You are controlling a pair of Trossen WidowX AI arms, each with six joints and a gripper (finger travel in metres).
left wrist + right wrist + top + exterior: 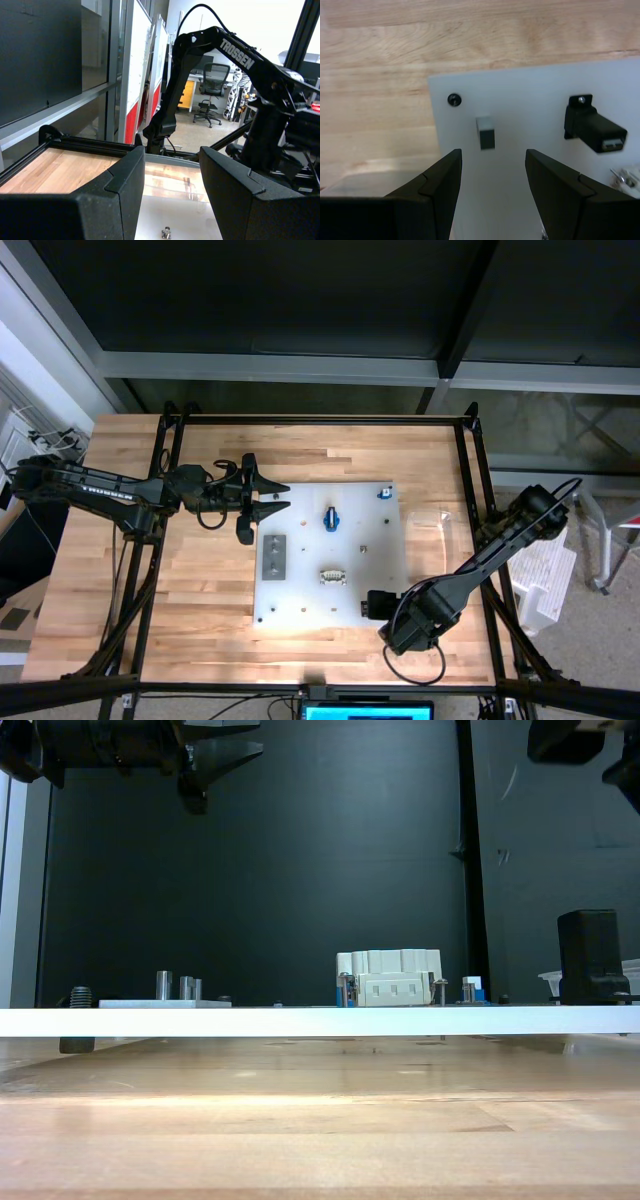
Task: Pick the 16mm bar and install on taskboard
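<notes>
Right gripper [492, 162]: fingers spread wide, nothing between them. Hangs high over the board's [520, 90] 5 o'clock corner, pointing down.

Bar [485, 132]: dead ahead of the right gripper, in line with the gap between the fingers, clear of both. On the board just inside the corner, near a screw hole [453, 99]. Black connector [594, 129] close by, not touching. Looks upright, long axis pointing up toward the gripper: pale end face, darker side under it. Seated or merely standing free: cannot tell.

Left gripper [283, 497]: open too, empty. Raised off the board's 10 o'clock edge, aimed toward 3 o'clock. Well apart from the bar, most of the board between.

Right arm clearly nearer. Probably a straight descent onto the bar, fingers closing on its sides.

Views:
- **Right wrist:** the only one showing the bar.
- **High:** bar hidden under the right arm.
- **Low:** bar not made out, but gives height, both grippers well above the board, which neither wrist view tells. Also there: white connector [390, 977] mid-board and pegs [178, 986] on a grey plate toward 9 o'clock.
- **Left wrist:** looks across at the right arm, no bar visible.
</notes>
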